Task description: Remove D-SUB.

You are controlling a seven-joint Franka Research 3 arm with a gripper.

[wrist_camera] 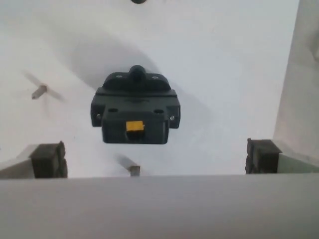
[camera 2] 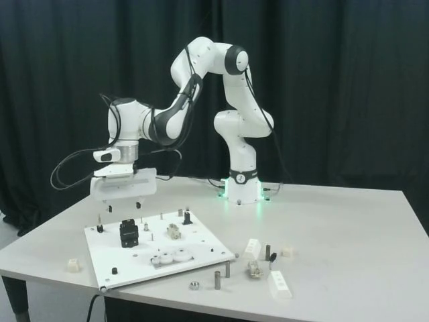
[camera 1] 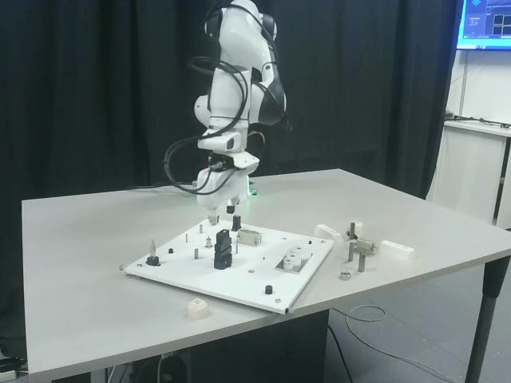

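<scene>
1. I have the white two-finger gripper (wrist_camera: 154, 155) hanging above the white square task board (camera 1: 255, 283), fingers spread wide and holding nothing; both black pads (wrist_camera: 49, 159) show in the wrist view with bare board between them

2. The black blocky D-SUB connector assembly (wrist_camera: 135, 109) stands plugged upright on the board, toward the board's edge farthest from the arm's base (camera 2: 242, 188) in the second room view

3. The relation I care about: the connector sits directly under the gripper, centred between the two pads, still well apart from them. Its long axis runs across the gap from one pad toward the other, so I judge the fingers would close on its short ends

4. My judgement is that the next move calls for a straight descent, then a close, then a vertical pull

5. A small grey pin (wrist_camera: 39, 91) stands nearby on the board, which I would keep clear of
</scene>
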